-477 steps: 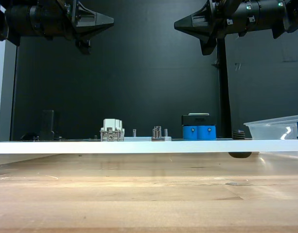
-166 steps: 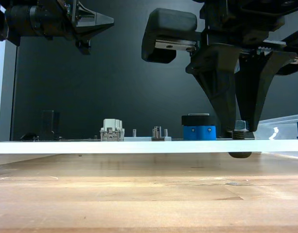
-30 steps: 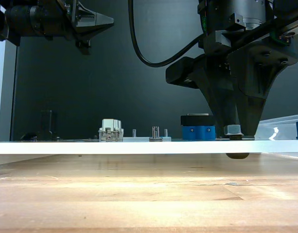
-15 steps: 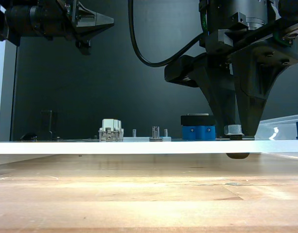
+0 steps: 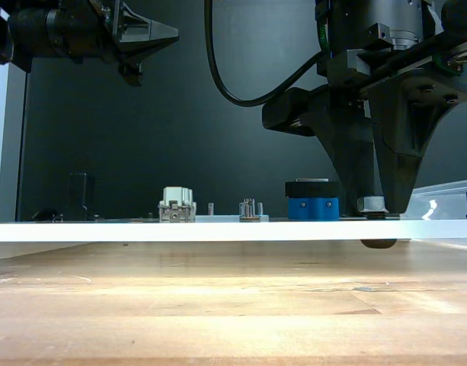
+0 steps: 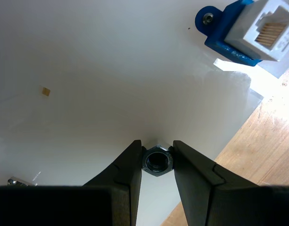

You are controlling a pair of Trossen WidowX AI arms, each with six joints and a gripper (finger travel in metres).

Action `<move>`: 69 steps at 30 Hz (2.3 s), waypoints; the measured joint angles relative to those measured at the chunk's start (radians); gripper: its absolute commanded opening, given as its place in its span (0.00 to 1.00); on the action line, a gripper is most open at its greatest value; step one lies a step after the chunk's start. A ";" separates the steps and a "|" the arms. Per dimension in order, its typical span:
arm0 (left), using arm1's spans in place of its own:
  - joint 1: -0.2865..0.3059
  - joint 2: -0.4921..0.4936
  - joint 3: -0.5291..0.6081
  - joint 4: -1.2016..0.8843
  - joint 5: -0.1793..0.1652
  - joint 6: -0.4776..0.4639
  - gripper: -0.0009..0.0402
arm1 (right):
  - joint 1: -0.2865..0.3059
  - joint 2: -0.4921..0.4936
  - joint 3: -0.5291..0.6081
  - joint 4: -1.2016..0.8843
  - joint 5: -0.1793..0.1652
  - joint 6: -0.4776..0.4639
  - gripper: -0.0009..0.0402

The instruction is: Pick the M12 fastener and fasten on the M12 threads

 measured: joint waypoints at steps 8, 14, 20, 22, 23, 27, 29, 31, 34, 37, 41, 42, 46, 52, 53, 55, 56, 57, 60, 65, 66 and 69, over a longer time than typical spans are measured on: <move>0.000 0.000 0.000 0.000 0.000 0.000 0.02 | 0.002 -0.001 -0.003 0.002 0.002 -0.001 0.34; 0.000 0.000 0.000 0.000 0.000 0.000 0.02 | 0.003 -0.010 -0.003 0.002 0.000 -0.001 0.41; 0.000 0.000 0.000 0.000 0.000 0.000 0.02 | 0.006 -0.038 -0.003 0.008 -0.011 -0.001 0.41; 0.000 0.000 0.000 0.000 0.000 0.000 0.02 | 0.007 -0.055 -0.002 0.010 -0.012 -0.002 0.41; 0.000 0.000 0.000 0.000 0.000 0.000 0.02 | 0.007 -0.064 -0.002 0.012 -0.012 -0.004 0.40; 0.000 0.000 0.000 0.000 0.000 0.000 0.02 | 0.008 -0.103 -0.002 0.010 -0.018 -0.047 0.39; 0.000 0.000 0.000 0.000 0.000 0.000 0.02 | 0.008 -0.119 -0.002 0.002 -0.018 -0.144 0.38; 0.000 0.000 0.000 0.000 0.000 0.000 0.02 | 0.008 -0.131 -0.001 -0.013 -0.018 -0.266 0.38; 0.000 0.000 0.000 0.000 0.000 0.000 0.02 | 0.008 -0.137 -0.001 -0.048 -0.018 -0.456 0.39; 0.000 0.000 0.000 0.000 0.000 0.000 0.02 | 0.008 -0.139 0.000 -0.076 -0.017 -0.672 0.38; 0.000 0.000 0.000 0.000 0.000 0.000 0.02 | 0.008 -0.140 0.000 -0.073 -0.017 -0.900 0.39; 0.000 0.000 0.000 0.000 0.000 0.000 0.02 | 0.008 -0.140 0.000 -0.072 -0.017 -0.954 0.39; 0.000 0.000 0.000 0.000 0.000 0.000 0.02 | 0.010 -0.140 0.000 -0.066 -0.017 -1.123 0.39; 0.000 0.000 0.000 0.000 0.000 0.000 0.02 | 0.011 -0.140 0.000 -0.068 -0.016 -1.344 0.39; 0.000 0.000 0.000 0.000 0.000 0.000 0.02 | 0.011 -0.140 0.000 -0.070 -0.015 -1.384 0.38; 0.000 0.000 0.000 0.000 0.000 0.000 0.02 | 0.011 -0.140 0.000 -0.072 -0.011 -1.495 0.38; 0.000 0.000 0.000 0.000 0.000 0.000 0.02 | 0.012 -0.140 0.000 -0.071 -0.011 -1.566 0.39; 0.000 0.000 0.000 0.000 0.000 0.000 0.02 | 0.012 -0.140 0.000 -0.072 -0.011 -1.636 0.38; 0.000 0.000 0.000 0.000 0.000 0.000 0.02 | 0.012 -0.140 0.000 -0.072 -0.007 -1.860 0.38; 0.000 0.000 0.000 0.000 0.000 0.000 0.02 | 0.013 -0.140 0.000 -0.066 -0.014 -2.120 0.38; 0.000 0.000 0.000 0.000 0.000 0.000 0.02 | 0.013 -0.140 0.000 -0.066 -0.016 -2.189 0.38; 0.000 0.000 0.000 0.000 0.000 0.000 0.02 | 0.014 -0.140 0.000 -0.067 -0.010 -2.288 0.38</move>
